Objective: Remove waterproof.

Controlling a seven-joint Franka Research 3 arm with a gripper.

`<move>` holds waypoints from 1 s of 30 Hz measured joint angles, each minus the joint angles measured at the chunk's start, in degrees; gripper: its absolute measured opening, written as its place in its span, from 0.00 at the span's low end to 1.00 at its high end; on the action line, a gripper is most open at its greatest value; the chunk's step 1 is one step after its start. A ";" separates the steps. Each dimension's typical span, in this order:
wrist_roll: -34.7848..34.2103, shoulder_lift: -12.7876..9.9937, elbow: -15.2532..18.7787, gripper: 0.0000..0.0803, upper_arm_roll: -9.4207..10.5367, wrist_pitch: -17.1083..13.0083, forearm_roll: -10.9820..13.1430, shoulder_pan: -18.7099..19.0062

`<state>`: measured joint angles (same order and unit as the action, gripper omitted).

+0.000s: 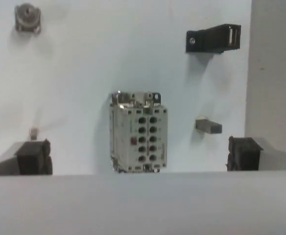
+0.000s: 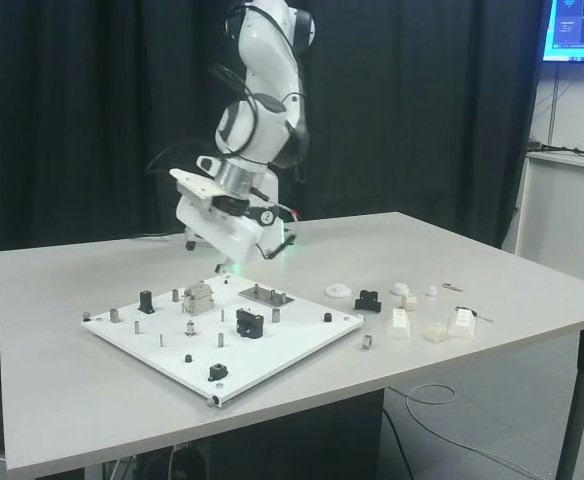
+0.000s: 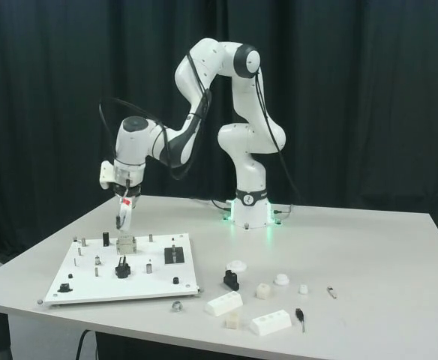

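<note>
- Your gripper (image 3: 121, 223) hangs above the white board (image 3: 159, 283), left of centre in 2nd room view, touching nothing.
- Finger gap: can't tell from any view.
- Waterproof connector (image 1: 138, 133) sits upright on the board, centre of wrist view; in 1st room view it's (image 2: 199, 297) just below the gripper.
- Black bracket (image 1: 213, 38) upper right of wrist view.
- Loose white blocks (image 3: 249, 311) on the grey table (image 3: 369, 255), lower centre.

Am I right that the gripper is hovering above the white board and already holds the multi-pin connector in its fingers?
Not quite. The gripper does hover above the white board, but it holds nothing: the second room view shows the multi-pin connector sitting on the board below the gripper, apart from it.
</note>
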<state>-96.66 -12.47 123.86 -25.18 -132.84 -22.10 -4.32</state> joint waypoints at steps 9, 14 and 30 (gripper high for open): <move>-0.07 3.08 5.52 1.00 -3.50 -9.35 5.64 0.00; 1.13 3.65 7.20 1.00 -4.11 -10.96 8.09 0.00; 12.01 3.23 8.03 1.00 -5.84 -10.78 16.98 0.00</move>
<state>-84.66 -9.24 131.90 -31.02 -143.62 -5.12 -4.33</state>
